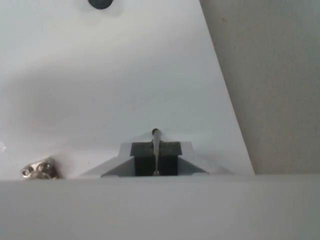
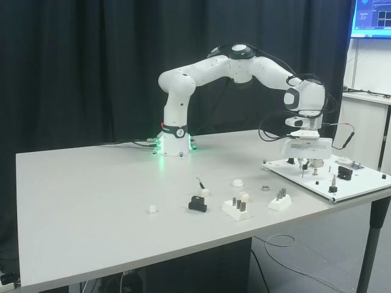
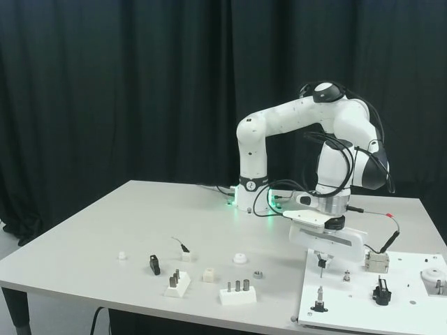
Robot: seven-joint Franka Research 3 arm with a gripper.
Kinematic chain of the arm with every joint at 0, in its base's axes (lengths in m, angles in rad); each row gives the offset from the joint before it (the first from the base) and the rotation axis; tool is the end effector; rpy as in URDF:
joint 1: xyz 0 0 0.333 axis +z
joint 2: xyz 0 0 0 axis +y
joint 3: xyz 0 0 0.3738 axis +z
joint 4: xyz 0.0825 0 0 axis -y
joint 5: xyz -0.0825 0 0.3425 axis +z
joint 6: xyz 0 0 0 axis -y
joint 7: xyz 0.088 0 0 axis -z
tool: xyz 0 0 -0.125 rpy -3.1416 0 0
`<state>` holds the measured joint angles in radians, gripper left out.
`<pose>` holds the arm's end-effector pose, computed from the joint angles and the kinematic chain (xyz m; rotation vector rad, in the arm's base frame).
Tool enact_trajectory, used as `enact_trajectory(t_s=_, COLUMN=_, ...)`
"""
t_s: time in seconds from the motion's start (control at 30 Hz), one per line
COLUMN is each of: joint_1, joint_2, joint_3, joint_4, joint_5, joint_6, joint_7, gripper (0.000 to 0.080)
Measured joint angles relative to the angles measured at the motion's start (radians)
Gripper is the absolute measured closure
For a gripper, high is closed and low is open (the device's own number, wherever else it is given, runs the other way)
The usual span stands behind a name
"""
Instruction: Insert round peg 1.
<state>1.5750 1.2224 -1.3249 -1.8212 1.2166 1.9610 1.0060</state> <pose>0.5157 0.3643 0.2419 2.6235 -1.6838 0.1497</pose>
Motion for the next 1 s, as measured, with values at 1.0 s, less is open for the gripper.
enact_trajectory(t_s=1.0, joint_1=0.001, joint_2=-0.001, joint_3=0.01, joint_4=-0.002, joint_5=-0.001, joint_6=0.012, joint_7=0.002, gripper=0.0785)
